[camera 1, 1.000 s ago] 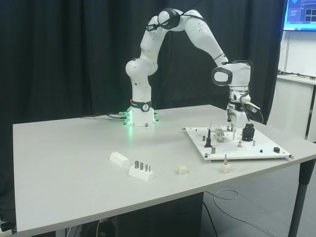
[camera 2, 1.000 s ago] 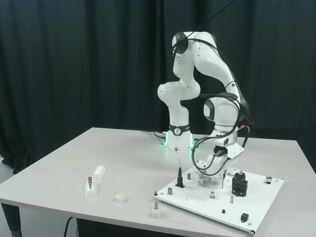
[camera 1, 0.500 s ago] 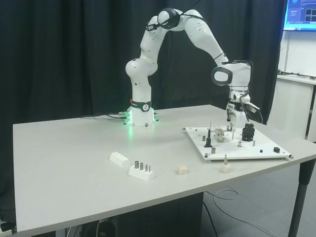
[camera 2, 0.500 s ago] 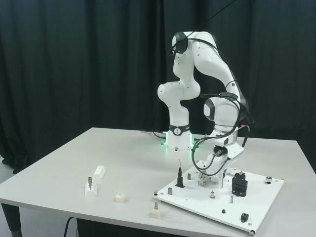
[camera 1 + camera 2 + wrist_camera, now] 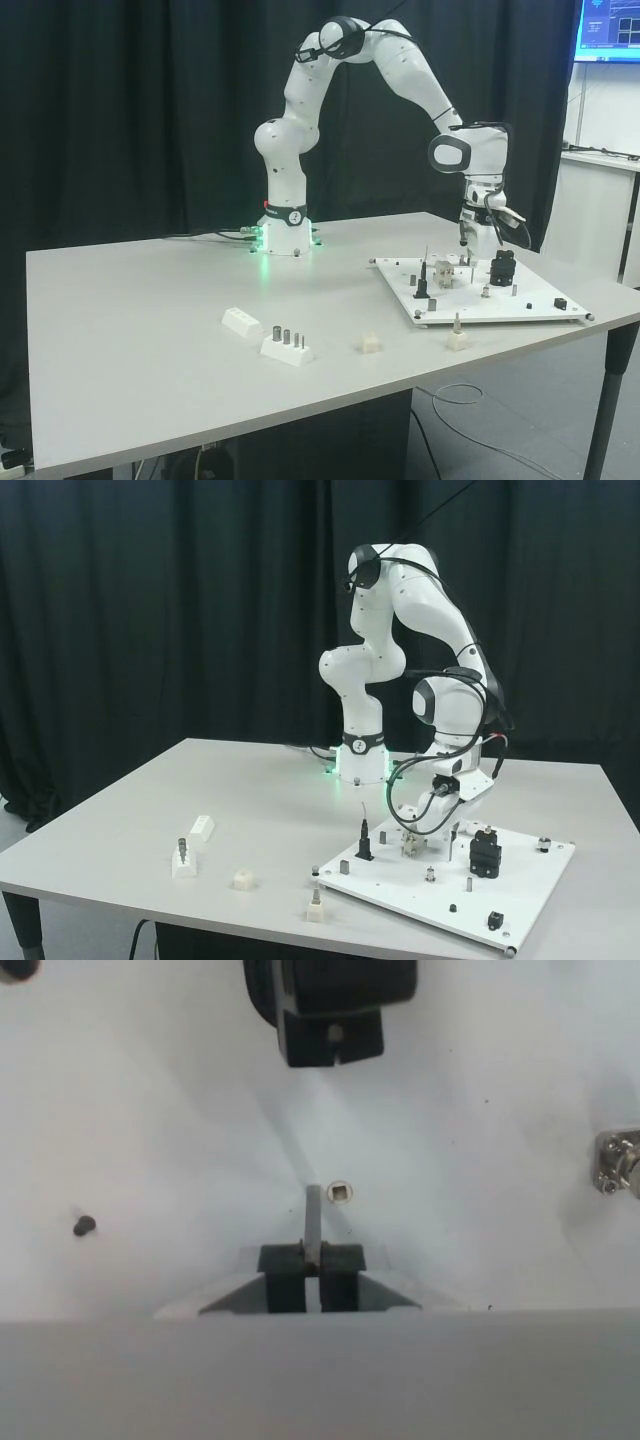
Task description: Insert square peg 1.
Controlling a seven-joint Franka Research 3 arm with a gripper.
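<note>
In the wrist view my gripper (image 5: 312, 1266) is shut on the square peg (image 5: 313, 1222), a thin grey bar that sticks out past the black fingertips (image 5: 283, 1263). The peg's tip is right beside a small square hole (image 5: 341, 1193) in the white board (image 5: 150, 1130), slightly off to one side of it. Both room views show the gripper (image 5: 478, 240) (image 5: 430, 822) low over the middle of the white board (image 5: 500, 303) (image 5: 520, 900), pointing down.
A black block (image 5: 330, 1005) (image 5: 502, 270) (image 5: 485, 852) stands on the board close to the hole, with a metal fitting (image 5: 620, 1163) nearby. On the table lie a white peg holder (image 5: 287, 347), a white block (image 5: 241, 321), a small cube (image 5: 370, 344) and a small base with a pin (image 5: 457, 338).
The wrist has shifted only very slightly over the board. The hold on the peg looks the same.
</note>
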